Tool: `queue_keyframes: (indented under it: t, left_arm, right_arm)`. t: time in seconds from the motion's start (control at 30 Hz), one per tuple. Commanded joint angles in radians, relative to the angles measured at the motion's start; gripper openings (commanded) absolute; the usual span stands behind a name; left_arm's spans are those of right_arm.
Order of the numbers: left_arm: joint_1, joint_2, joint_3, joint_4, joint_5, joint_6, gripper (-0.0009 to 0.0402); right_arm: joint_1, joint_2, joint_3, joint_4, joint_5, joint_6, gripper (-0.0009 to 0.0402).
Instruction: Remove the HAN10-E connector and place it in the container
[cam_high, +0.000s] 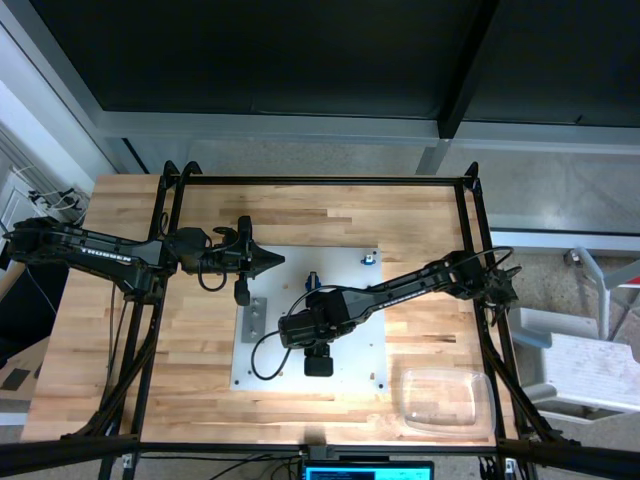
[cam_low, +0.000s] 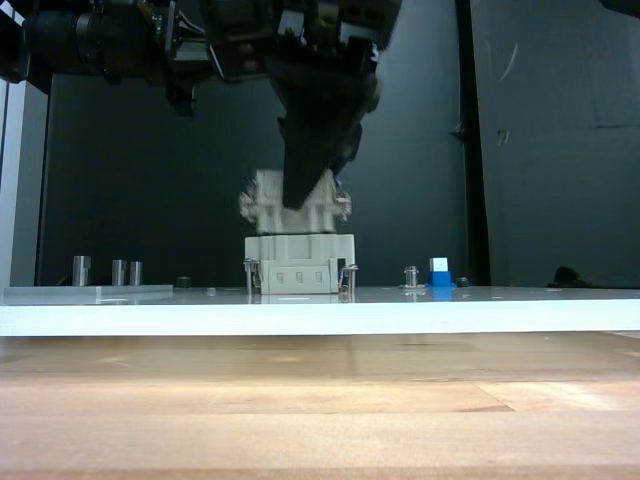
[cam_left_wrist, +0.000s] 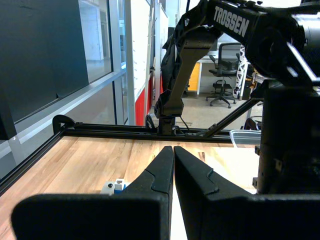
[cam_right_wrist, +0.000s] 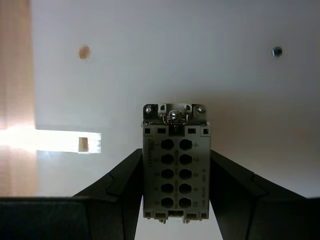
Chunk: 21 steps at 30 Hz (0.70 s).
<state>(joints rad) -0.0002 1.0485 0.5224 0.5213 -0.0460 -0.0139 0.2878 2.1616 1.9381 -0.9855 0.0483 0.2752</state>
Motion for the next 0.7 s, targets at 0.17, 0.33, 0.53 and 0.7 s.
queue_keyframes:
  t: [0.17,0.33,0.53,0.7]
  left_arm:
    - [0.000,0.000,0.000,0.000,0.000,0.000,0.0000]
    - [0.000,0.000,0.000,0.000,0.000,0.000,0.0000]
    - [0.000,0.001,0.000,0.000,0.000,0.000,0.0000]
    - [0.000,0.000,0.000,0.000,0.000,0.000,0.0000]
  right_arm:
    - [0.005,-0.031,0.000,-0.027,0.002,0.007,0.0031]
    - [0.015,-0.065,-0.003,-0.085,0.005,0.010,0.0033]
    - [0.044,-0.126,-0.061,-0.087,0.023,0.089,0.0032]
    - [0.079,-0.185,-0.145,-0.082,0.065,0.191,0.0032]
